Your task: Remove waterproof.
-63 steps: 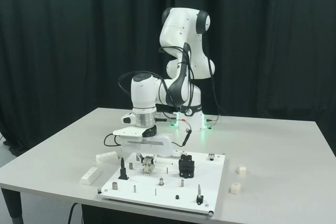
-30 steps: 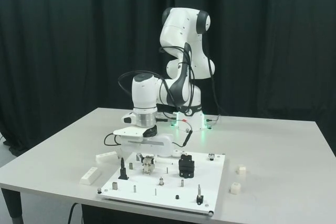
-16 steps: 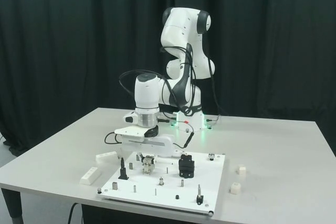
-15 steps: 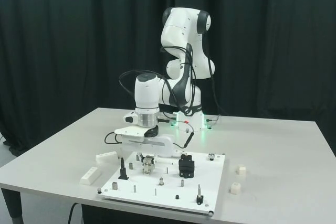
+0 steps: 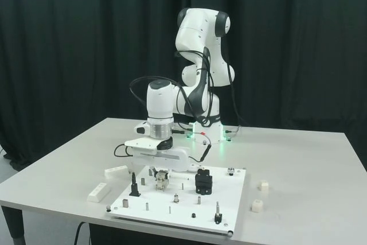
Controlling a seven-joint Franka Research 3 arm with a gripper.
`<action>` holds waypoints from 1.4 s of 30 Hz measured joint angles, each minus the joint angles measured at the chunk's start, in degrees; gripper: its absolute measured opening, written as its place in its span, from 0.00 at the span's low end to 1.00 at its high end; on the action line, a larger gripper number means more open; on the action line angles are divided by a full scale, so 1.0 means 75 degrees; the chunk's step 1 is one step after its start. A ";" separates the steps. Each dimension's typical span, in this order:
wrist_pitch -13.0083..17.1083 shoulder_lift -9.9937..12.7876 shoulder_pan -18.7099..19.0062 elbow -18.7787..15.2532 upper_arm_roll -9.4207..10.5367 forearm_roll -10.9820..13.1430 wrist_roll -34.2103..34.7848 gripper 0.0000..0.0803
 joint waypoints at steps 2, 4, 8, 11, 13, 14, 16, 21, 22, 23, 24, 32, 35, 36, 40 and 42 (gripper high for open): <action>-0.0002 -0.0001 0.0000 0.0000 0.0000 0.0000 0.0010 0.39; -0.0005 -0.0002 0.0000 0.0001 0.0000 0.0000 0.0019 0.39; -0.0015 -0.0005 0.0000 0.0003 0.0000 0.0000 0.0030 0.39; -0.0024 -0.0007 0.0000 0.0005 0.0000 0.0001 0.0038 0.39; -0.0030 -0.0008 0.0000 0.0006 0.0000 0.0002 0.0045 0.39; -0.0032 -0.0008 0.0000 0.0007 0.0000 0.0002 0.0050 0.39; -0.0038 -0.0010 -0.0001 0.0008 -0.0001 0.0002 0.0056 0.39; -0.0049 -0.0015 -0.0003 0.0009 -0.0001 0.0004 0.0064 0.39; -0.0051 -0.0016 -0.0004 0.0009 -0.0001 0.0005 0.0065 0.39; -0.0054 -0.0016 -0.0004 0.0010 -0.0001 0.0005 0.0066 0.39; -0.0057 -0.0017 -0.0004 0.0011 -0.0001 0.0006 0.0067 0.39; -0.0109 -0.0018 -0.0009 0.0032 -0.0001 0.0006 0.0083 0.39; -0.0128 -0.0018 -0.0010 0.0040 -0.0001 0.0006 0.0091 0.39; -0.0131 -0.0018 -0.0011 0.0041 -0.0001 0.0006 0.0094 0.39; -0.0139 -0.0018 -0.0011 0.0044 -0.0001 0.0006 0.0105 0.39; -0.0141 -0.0018 -0.0011 0.0045 -0.0001 0.0006 0.0107 0.39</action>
